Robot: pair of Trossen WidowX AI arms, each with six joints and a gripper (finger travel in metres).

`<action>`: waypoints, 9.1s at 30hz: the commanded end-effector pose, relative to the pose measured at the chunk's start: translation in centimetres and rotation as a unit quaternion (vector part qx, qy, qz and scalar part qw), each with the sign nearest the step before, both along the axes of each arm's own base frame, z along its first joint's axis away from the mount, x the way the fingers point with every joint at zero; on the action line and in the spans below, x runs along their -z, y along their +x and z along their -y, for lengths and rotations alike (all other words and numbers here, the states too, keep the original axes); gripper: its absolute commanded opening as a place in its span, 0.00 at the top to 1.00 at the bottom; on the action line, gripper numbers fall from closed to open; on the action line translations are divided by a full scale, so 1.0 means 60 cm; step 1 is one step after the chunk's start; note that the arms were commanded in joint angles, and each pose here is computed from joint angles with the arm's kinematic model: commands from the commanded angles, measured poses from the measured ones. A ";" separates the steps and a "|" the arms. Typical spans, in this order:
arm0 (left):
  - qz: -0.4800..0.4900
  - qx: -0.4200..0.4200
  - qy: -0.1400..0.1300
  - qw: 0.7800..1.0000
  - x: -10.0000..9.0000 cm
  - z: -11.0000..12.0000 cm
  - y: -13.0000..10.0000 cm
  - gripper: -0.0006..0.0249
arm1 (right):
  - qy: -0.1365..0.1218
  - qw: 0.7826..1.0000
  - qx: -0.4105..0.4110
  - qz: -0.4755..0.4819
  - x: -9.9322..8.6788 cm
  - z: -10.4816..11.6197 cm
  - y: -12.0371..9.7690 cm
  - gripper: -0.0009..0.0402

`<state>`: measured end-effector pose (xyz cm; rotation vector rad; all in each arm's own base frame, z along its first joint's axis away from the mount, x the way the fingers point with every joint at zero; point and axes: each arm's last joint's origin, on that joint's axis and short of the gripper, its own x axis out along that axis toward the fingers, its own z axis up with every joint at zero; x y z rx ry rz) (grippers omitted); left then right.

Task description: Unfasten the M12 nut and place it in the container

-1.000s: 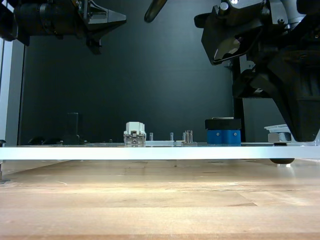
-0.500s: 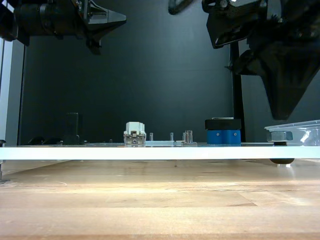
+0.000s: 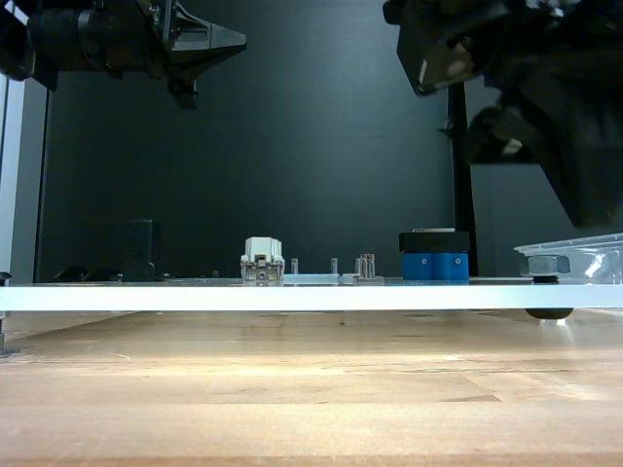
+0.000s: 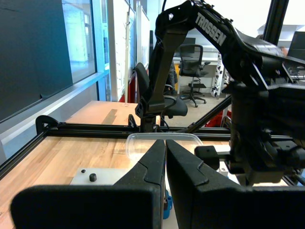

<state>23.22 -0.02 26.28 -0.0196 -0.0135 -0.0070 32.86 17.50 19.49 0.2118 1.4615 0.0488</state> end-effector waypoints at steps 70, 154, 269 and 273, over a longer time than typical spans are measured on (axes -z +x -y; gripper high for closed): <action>-0.002 0.000 0.000 1.000 0.001 0.000 0.000 0.98 | -0.036 0.999 0.015 -0.018 0.020 -0.006 0.013 0.98; -0.003 0.000 0.000 1.000 0.001 0.000 0.000 0.98 | -0.047 0.984 0.172 -0.026 -0.003 0.007 0.024 0.95; -0.002 0.000 0.000 1.000 0.001 0.000 0.000 0.98 | -0.051 0.990 0.132 -0.002 0.043 0.102 -0.296 0.95; -0.002 0.000 0.000 1.000 0.001 0.000 0.000 0.98 | -0.058 0.989 0.133 -0.008 0.051 0.106 -0.300 0.95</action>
